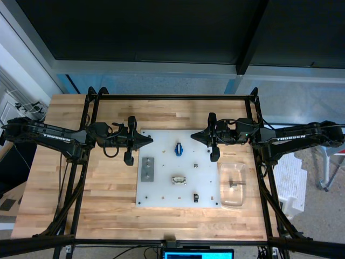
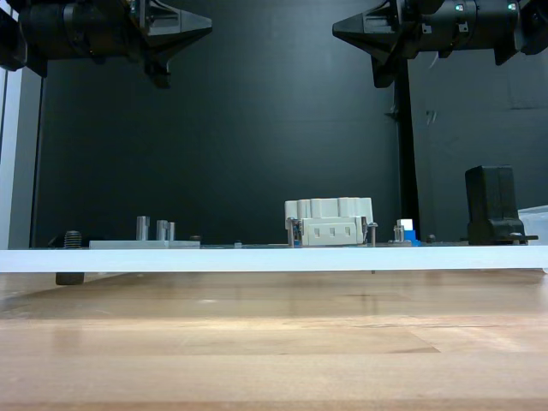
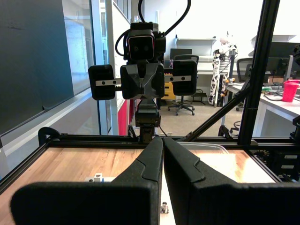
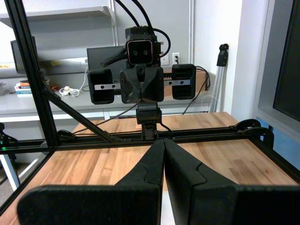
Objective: Pick the 16mm bar and install on taskboard
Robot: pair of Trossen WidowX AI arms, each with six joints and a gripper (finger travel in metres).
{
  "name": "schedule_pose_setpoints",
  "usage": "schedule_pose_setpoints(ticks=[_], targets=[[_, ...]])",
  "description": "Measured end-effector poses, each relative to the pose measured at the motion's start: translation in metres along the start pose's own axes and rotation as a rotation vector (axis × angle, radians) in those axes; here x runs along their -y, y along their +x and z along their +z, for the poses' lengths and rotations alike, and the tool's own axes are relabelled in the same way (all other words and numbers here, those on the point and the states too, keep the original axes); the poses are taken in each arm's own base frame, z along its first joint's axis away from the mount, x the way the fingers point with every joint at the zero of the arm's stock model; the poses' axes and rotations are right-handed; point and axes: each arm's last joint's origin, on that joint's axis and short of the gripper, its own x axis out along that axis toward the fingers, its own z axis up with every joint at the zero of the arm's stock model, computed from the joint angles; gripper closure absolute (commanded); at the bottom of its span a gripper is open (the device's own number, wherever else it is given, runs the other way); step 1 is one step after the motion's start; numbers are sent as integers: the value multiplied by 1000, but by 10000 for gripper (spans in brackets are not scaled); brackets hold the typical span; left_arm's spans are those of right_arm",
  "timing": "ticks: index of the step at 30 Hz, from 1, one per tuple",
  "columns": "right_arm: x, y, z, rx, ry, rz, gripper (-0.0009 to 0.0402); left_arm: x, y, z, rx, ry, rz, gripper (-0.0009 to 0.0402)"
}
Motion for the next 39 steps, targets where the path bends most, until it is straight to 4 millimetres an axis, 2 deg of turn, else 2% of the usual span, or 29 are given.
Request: schedule_pose_setpoints(ticks=[8, 19, 28, 39], targets=[[0, 2, 2, -73, 16, -9, 393, 0, 0, 0, 0, 0, 0, 393], [-4, -1, 19, -414, 20, -24, 393, 0, 0, 0, 0, 0, 0, 393], [-11, -10, 30, -578, 57, -20, 393, 0, 0, 0, -1, 0, 0, 393], [-24, -24, 25, -776, 85, 0, 393, 0, 0, 0, 0, 0, 0, 393]])
